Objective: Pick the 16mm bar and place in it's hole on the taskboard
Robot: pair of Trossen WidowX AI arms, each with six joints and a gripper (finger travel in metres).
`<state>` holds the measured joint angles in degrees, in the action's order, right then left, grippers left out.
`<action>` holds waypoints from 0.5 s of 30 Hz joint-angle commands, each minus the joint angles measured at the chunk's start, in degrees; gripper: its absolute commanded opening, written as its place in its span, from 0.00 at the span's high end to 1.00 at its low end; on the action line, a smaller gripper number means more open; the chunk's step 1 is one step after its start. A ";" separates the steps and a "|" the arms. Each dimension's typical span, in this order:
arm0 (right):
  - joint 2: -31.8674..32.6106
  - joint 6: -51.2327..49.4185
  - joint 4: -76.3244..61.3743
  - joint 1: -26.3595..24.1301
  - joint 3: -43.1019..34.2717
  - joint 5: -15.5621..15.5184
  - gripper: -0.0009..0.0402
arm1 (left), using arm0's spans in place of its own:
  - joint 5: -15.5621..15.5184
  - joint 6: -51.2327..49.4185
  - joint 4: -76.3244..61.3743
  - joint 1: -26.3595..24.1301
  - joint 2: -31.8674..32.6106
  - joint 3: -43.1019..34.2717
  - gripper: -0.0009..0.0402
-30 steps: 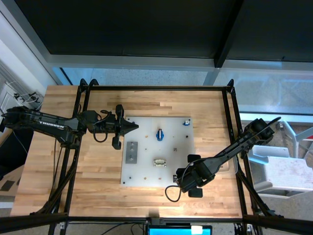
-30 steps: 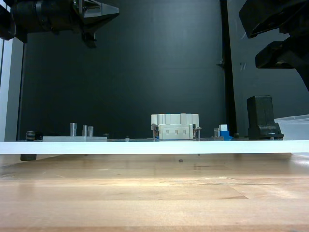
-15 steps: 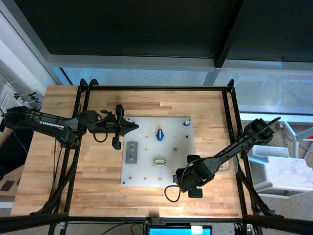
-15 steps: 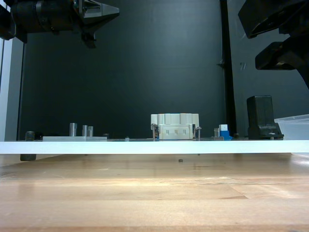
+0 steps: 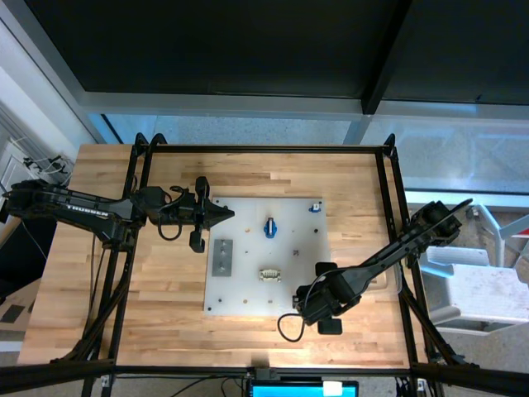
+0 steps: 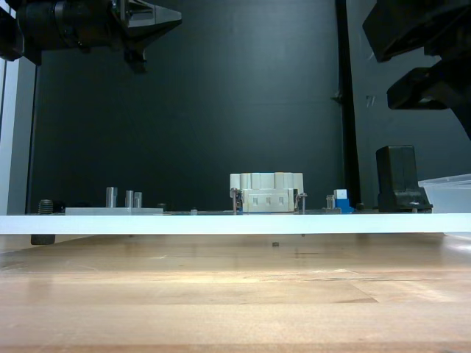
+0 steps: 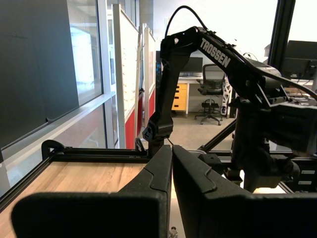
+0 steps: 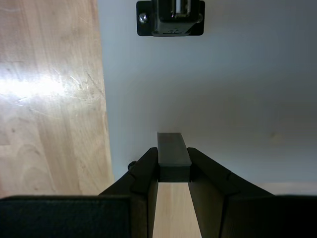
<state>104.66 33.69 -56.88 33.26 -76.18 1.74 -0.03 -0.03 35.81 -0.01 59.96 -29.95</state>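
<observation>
16mm bar [image 8: 173,148]: dark, seen end-on, clamped between the jaws of the right gripper [image 8: 173,161]; it hangs in the air over the near right corner of the task board [image 5: 248,291], clear of any seat.
Change: over the last second the right gripper creeps only a shade inward; nothing on the board moves.
Meaning: this looks like the carry step. Insertion is not yet begun, and I cannot tell which hole is the bar's own.
Grey block [image 5: 223,256]: lies by the board's left edge, with short pegs [image 6: 110,197] standing in it.
Left gripper [image 5: 228,213]: hovers high over the board's far left corner, jaws together on nothing, placed as before.
</observation>
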 commanded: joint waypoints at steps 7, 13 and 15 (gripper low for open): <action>0.55 -0.09 1.07 0.00 1.27 0.20 0.98 | 0.02 0.00 0.02 0.02 0.02 0.00 0.98; 0.52 0.15 1.09 0.00 1.27 0.22 0.97 | 0.02 0.02 0.02 0.00 0.02 0.00 0.98; 0.52 0.13 1.07 0.00 1.07 0.22 0.95 | 0.02 0.02 0.02 0.02 0.02 0.00 0.98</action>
<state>105.21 33.71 -55.55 33.23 -74.87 1.89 -0.03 -0.03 35.79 -0.01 59.99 -29.95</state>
